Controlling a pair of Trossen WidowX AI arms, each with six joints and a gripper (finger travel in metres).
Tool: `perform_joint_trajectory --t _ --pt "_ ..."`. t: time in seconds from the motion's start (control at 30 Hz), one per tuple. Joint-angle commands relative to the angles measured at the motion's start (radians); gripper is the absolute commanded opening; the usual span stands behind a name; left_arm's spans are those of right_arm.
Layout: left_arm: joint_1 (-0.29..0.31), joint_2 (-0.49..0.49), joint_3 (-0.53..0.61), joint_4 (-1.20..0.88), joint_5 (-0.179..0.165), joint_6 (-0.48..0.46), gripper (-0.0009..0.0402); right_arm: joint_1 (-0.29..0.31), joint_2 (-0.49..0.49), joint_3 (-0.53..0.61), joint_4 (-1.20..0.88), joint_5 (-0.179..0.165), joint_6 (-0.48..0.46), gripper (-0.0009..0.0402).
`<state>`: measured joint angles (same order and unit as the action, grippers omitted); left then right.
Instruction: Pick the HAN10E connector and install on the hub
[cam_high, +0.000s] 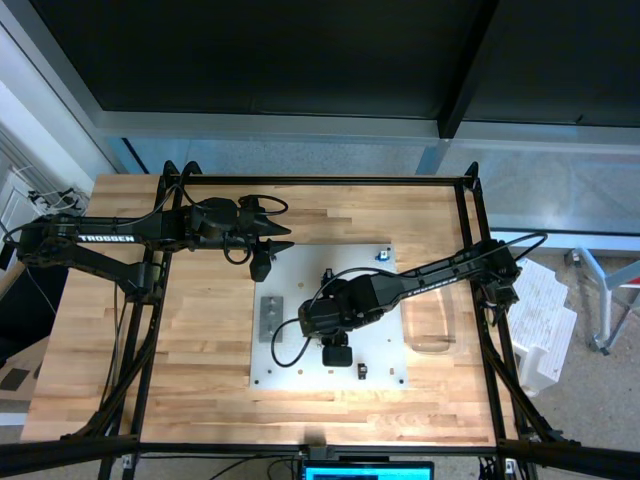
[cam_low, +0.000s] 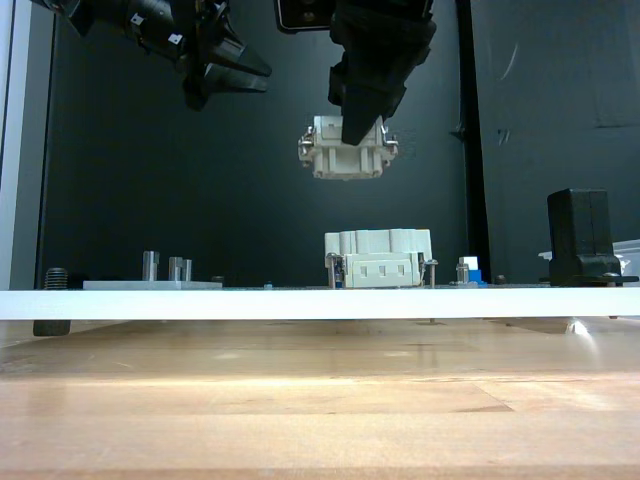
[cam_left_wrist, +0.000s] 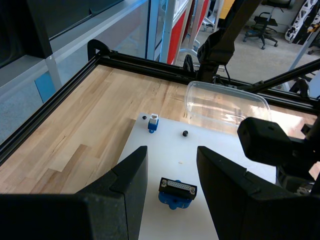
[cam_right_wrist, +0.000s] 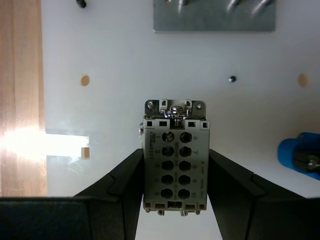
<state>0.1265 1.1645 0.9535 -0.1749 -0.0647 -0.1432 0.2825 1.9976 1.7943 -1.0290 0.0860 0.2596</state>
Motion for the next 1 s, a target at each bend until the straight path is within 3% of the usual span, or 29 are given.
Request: perform_joint_trajectory --t 0.03,1.0 --pt "0.0 0.0 0.001 0.0 0.0 0.0 0.0131 0.01 0.0 -0.008 0.0 0.002 0.013 0.0053" --pt "0.0 0.0 0.001 0.0 0.0 0.0 0.0131 0.028 -0.001 -0.137 0.107 0.0 0.038 0.0053"
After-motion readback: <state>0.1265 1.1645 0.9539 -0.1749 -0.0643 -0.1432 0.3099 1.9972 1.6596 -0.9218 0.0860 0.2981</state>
